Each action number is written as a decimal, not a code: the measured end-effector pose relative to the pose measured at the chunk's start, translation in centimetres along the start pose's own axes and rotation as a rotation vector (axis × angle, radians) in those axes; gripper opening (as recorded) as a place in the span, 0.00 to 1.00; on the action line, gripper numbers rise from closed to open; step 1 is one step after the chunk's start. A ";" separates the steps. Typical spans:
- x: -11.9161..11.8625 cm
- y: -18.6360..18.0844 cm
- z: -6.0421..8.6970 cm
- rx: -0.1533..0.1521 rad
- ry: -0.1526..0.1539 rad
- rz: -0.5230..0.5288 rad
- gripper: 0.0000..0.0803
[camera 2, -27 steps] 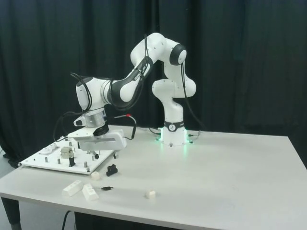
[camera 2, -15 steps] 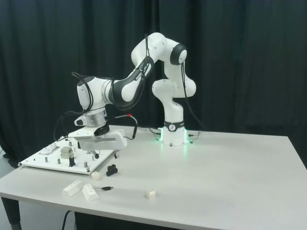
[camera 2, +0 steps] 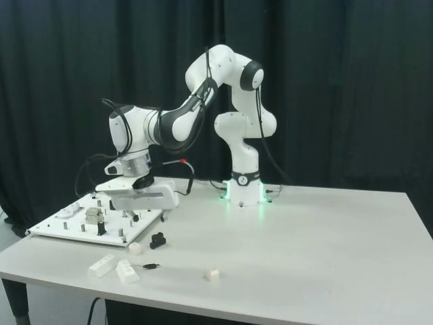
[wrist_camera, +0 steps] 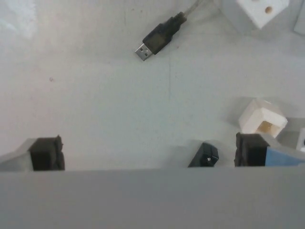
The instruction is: Remove waterproof.
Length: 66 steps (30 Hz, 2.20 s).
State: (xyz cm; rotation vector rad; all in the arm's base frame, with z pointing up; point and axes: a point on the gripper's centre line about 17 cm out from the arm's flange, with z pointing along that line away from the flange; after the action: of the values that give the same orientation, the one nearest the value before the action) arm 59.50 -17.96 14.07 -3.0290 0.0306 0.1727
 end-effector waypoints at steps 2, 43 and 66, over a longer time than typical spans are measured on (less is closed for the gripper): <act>0.0 0.2 -0.2 -0.006 0.001 0.005 1.00; -2.8 13.9 -6.3 -0.128 0.109 0.263 1.00; -9.3 24.3 -7.8 -0.071 0.169 0.581 1.00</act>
State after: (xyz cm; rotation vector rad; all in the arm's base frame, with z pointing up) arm 50.48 -42.80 20.29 -3.0004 0.9346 -0.0413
